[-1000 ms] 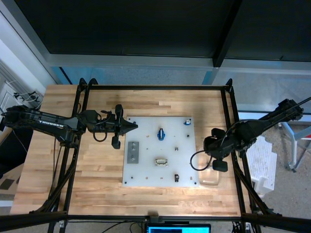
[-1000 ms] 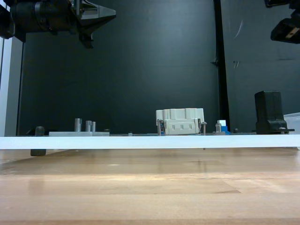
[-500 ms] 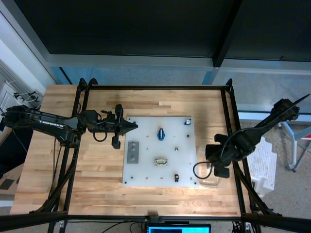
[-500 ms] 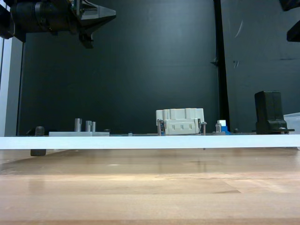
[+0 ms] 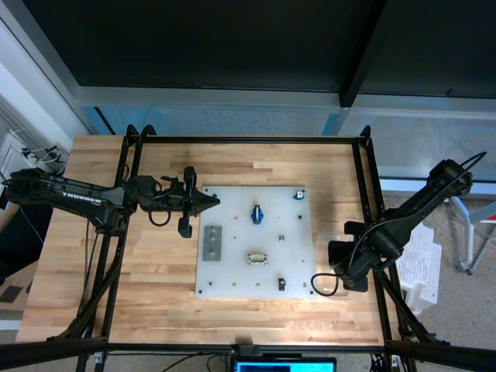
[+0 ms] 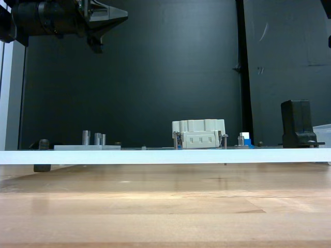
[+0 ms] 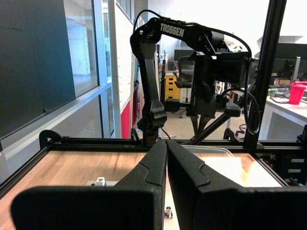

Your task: Pick the 16mm bar and install on taskboard

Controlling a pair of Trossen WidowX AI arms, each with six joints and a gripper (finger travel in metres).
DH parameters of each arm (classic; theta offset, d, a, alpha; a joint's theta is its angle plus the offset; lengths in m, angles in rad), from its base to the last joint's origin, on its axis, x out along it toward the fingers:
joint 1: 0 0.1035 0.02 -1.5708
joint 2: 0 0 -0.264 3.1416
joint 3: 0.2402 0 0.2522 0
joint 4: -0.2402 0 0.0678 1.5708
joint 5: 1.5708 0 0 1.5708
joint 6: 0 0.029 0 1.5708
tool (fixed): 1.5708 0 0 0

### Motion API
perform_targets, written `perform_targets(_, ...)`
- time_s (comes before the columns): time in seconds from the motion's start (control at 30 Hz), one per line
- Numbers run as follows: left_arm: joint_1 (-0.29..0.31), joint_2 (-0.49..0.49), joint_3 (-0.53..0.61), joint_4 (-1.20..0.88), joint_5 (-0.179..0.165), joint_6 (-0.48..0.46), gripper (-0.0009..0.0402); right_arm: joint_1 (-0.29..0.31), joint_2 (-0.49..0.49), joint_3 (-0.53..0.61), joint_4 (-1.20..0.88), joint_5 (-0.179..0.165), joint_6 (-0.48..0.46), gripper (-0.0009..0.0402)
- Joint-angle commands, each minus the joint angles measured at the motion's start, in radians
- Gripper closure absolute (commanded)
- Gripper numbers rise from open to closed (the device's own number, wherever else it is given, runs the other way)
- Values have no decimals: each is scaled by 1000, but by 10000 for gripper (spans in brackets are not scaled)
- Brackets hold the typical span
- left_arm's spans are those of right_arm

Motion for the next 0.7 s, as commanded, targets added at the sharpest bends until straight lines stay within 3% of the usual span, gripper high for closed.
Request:
perform_targets(0.03, 0, 0, 0, 0, 0, 0, 393, 2, 0, -1, 5, 1, 0, 393)
perform_targets(0.2, 0, 0, 0, 0, 0, 0, 393, 2, 0, -10, 28, 1, -2, 365)
perform_targets(0.53, 0, 0, 0, 0, 0, 0, 393, 2, -1, -41, 50, 4, -4, 232)
perform_targets(0.7, 0, 0, 0, 0, 0, 0, 393, 2, -1, -81, 74, 10, -4, 192)
